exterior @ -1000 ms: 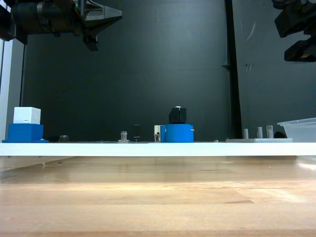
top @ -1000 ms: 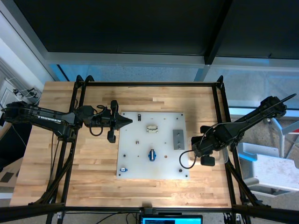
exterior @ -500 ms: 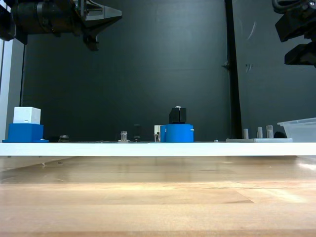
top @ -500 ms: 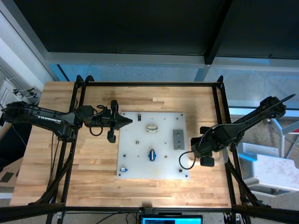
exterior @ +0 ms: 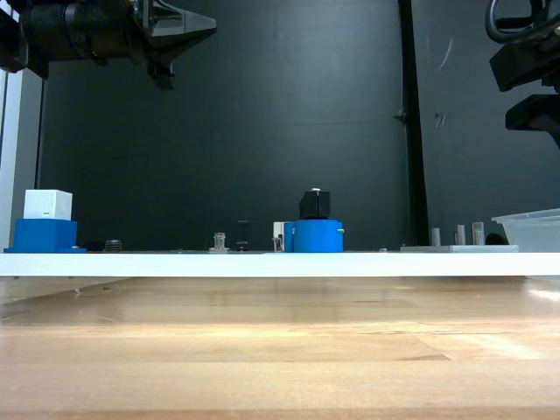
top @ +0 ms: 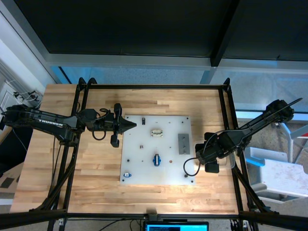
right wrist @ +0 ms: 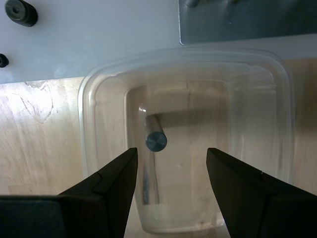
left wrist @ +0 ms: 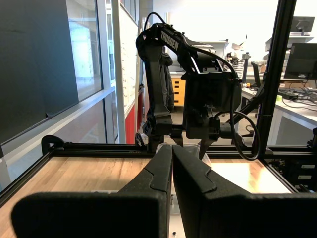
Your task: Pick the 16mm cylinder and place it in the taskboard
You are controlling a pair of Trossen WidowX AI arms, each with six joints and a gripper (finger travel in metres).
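Right tool (right wrist: 171,151): wide open, fingers well apart, holding nothing. Pointed down into the clear plastic bin (right wrist: 86,104), fingertips above its rim.
Right arm (top: 255,124): reaches in from the table's right edge to just off the taskboard's right side; in the low view it hangs well above board level.
16mm cylinder (right wrist: 156,141): in the bin, on its floor, round end face towards the right wrist camera. It shows between the two open fingers, nearer one of them, touching neither. Not on the taskboard.
Bin position: on the table (top: 96,192), just beside the taskboard's right edge, next to the grey metal block (right wrist: 237,20).
Taskboard (top: 144,159): flat white plate in the middle of the table, black screws at its corners.
On the board: blue connector (top: 156,160) upright near the centre, grey metal block at the right side with three short pegs (exterior: 460,234) standing on it in the low view, a white connector (top: 155,132) towards the far edge, and a small blue-and-white part (top: 126,174) at the near left corner.
Left tool (left wrist: 172,148): fully closed, fingers pressed together, nothing between them. Held level and high, tip at the taskboard's left edge, pointing across towards the right arm.
Left arm (top: 48,120): stretched in from the table's left edge, well apart from the bin and cylinder.
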